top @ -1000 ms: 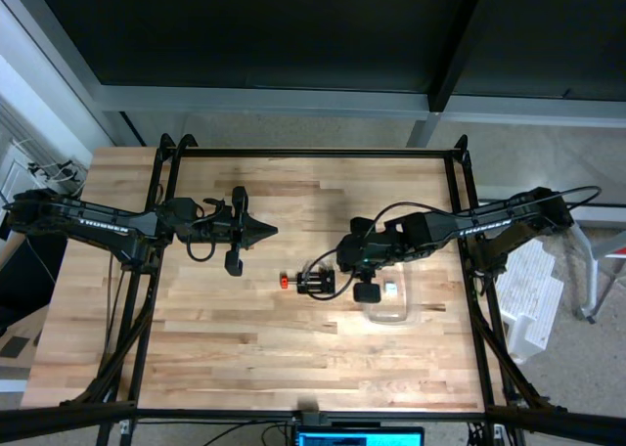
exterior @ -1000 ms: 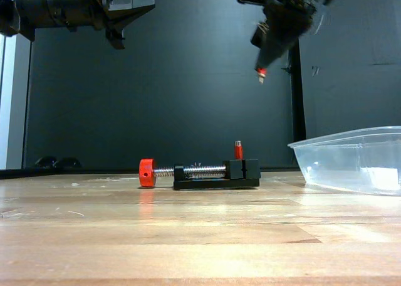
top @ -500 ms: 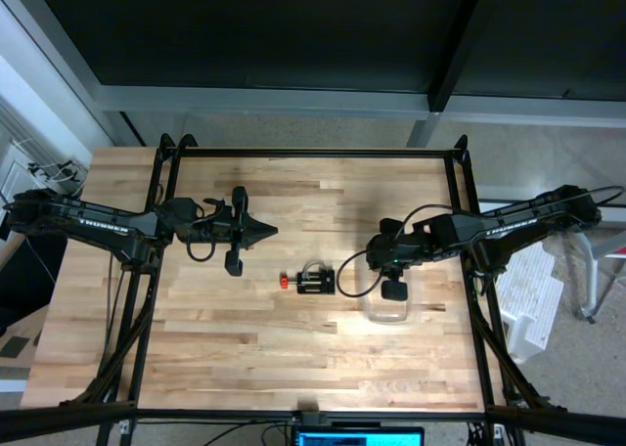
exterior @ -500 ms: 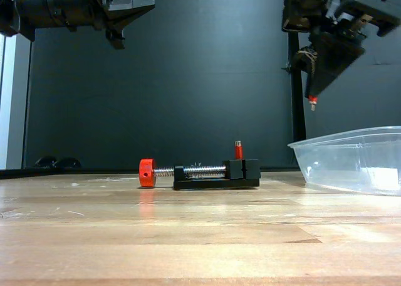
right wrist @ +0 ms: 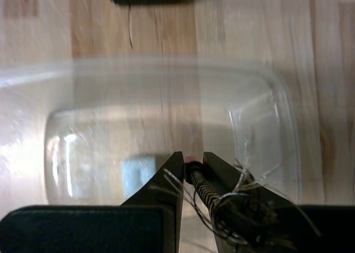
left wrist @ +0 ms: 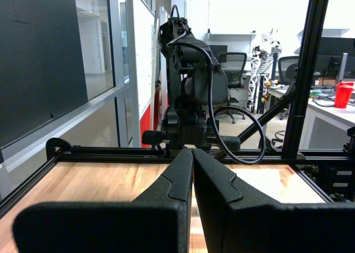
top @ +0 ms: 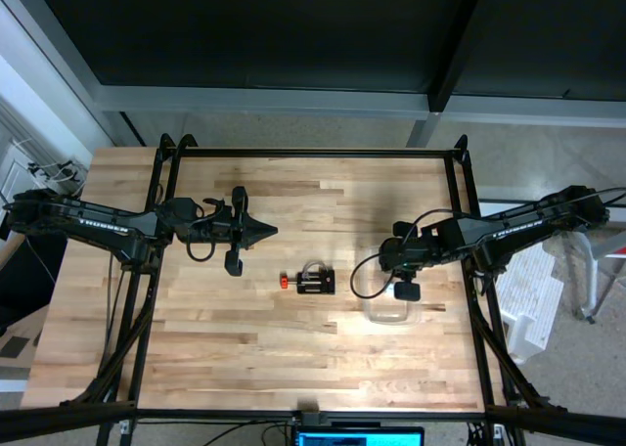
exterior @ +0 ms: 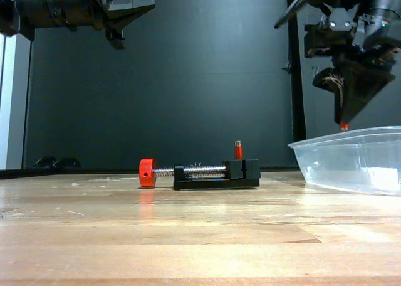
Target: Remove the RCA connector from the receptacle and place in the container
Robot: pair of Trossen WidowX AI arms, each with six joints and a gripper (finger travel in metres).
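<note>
The right gripper (exterior: 343, 121) hangs point-down over the container (top: 389, 314), its tip close above the rim in the low view; its fingers (right wrist: 166, 182) are clamped on the RCA connector (right wrist: 197, 180), a slim coiled metal plug with a reddish end that pokes out just past the fingertips; thin stray wires trail beside it in the wrist view.

The connector is off the surface (top: 245, 348) and out of the receptacle (top: 315, 281), held in the air above the container's inside; whether it has passed below the rim I cannot tell.

The container, a clear oblong tub with rounded corners, sits on the wood to the right of the receptacle, near it but not touching; 1 small white square piece (right wrist: 137, 173) lies on its floor.

The receptacle, a small black block, lies flat near the middle of the surface with a red knob (exterior: 146, 172) on a threaded rod at its left end and a short red post (exterior: 238, 150) standing up from its right part.

The left gripper (top: 266, 232) is held high over the left half of the surface, well apart from the receptacle; its 2 fingers (left wrist: 177, 178) are pressed together with nothing between them.
</note>
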